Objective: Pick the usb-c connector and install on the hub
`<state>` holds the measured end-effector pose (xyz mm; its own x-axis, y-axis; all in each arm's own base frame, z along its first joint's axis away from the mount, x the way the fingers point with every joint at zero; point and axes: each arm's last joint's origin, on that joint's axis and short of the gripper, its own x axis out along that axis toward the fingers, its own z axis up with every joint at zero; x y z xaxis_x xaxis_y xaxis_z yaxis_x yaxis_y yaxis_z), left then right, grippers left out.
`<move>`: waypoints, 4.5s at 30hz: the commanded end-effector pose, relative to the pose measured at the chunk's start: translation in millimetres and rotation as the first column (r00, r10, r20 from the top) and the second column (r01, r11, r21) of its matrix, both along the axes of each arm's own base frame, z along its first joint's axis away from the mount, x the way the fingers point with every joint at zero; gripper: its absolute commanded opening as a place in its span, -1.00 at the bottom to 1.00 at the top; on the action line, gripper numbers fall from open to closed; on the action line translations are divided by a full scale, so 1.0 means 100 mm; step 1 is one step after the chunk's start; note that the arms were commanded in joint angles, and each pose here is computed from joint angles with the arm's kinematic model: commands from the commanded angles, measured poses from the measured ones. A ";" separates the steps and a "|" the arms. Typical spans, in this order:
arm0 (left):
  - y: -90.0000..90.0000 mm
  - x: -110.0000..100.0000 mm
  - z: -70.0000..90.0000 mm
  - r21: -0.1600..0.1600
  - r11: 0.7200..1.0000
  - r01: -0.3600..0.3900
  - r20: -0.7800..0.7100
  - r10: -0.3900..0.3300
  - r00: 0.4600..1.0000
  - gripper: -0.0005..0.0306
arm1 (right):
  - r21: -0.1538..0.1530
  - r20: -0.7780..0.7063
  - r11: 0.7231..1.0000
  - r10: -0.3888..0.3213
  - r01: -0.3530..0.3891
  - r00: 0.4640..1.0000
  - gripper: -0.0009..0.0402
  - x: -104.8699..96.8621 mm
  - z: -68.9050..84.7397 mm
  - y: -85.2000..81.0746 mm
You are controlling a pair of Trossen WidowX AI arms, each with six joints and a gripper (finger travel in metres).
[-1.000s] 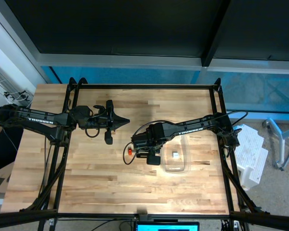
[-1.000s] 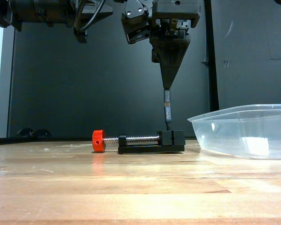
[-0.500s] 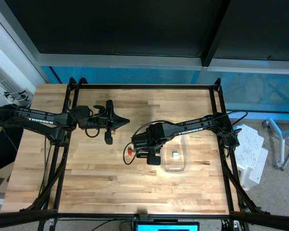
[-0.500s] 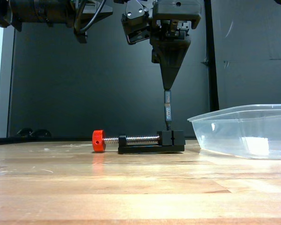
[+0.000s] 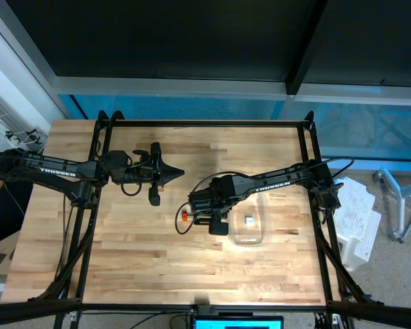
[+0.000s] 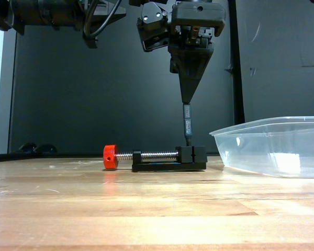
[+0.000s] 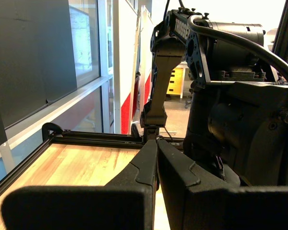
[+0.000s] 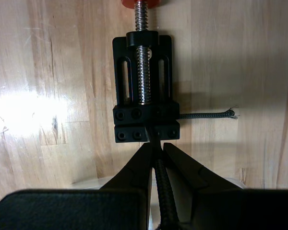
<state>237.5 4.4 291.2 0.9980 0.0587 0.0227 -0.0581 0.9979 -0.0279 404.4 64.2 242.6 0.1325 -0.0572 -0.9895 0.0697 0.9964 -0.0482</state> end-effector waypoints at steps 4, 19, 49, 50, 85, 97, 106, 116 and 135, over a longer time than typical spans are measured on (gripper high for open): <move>0.00 0.00 0.00 0.000 1.000 0.000 0.000 0.000 1.000 -0.96 | 0.000 -0.012 1.000 0.005 -0.005 1.000 -0.96 0.00 -0.03 0.00; 0.00 0.00 0.00 0.000 1.000 0.000 0.000 0.000 1.000 -0.96 | -0.001 0.005 1.000 0.007 -0.007 1.000 -0.88 -0.01 0.03 -0.01; 0.00 0.00 0.00 0.000 1.000 0.000 0.000 0.000 1.000 -0.96 | -0.002 0.100 0.999 0.043 -0.043 0.994 -0.15 -0.36 0.54 -0.07; 0.00 0.00 0.00 0.000 1.000 0.000 -0.001 0.000 1.000 -0.96 | -0.001 0.105 0.999 0.043 -0.043 0.994 -0.15 -0.39 0.55 -0.07; 0.00 0.00 0.00 0.000 1.000 0.000 0.000 0.000 1.000 -0.96 | -0.033 0.708 0.998 0.064 -0.058 0.704 -0.47 -1.25 0.89 -0.48; 0.00 0.00 0.00 0.000 1.000 0.000 0.000 0.000 1.000 -0.96 | -0.026 0.896 1.000 0.026 -0.006 0.443 -0.93 -1.70 0.89 -0.61; 0.00 0.00 0.00 0.000 1.000 0.000 -0.002 0.000 1.000 -0.96 | -0.021 0.970 1.000 0.019 0.007 0.241 -0.96 -1.87 0.76 -0.64; 0.00 0.00 0.00 0.000 1.000 0.000 0.000 0.000 1.000 -0.96 | -0.001 0.995 1.000 0.001 -0.005 0.103 -0.96 -2.02 0.61 -0.65; 0.00 0.00 0.00 0.000 1.000 0.000 0.000 0.000 1.000 -0.96 | 0.020 0.994 0.999 -0.017 -0.027 0.109 -0.96 -2.02 0.54 -0.65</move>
<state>237.5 4.4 291.2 0.9980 0.0587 0.0223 -0.0581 0.9979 -0.0283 202.5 -0.5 295.7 0.9993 -0.0305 0.0231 0.0286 0.9966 0.0775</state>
